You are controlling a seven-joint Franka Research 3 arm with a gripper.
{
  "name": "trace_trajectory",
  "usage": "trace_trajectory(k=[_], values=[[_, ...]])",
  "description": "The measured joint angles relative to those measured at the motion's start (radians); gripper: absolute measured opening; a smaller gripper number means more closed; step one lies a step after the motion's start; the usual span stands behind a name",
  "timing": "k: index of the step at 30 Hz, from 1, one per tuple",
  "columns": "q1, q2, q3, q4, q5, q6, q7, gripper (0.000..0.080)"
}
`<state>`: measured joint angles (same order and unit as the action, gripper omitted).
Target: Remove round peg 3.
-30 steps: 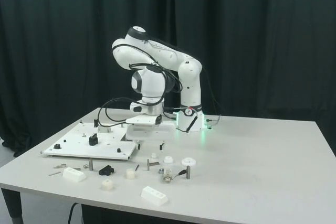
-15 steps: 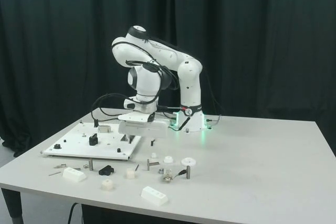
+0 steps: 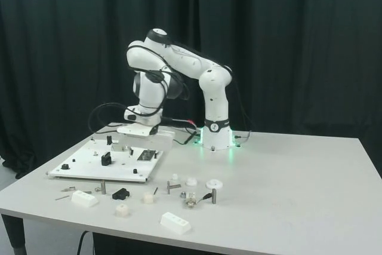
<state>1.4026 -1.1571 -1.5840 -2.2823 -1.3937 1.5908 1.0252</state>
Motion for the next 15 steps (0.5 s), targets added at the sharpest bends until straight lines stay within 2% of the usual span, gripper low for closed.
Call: trace_trajectory(k=[15], values=[[-0.215, -0.004, 0.037, -0.025, 0.001, -0.057, -0.159, 0.08]])
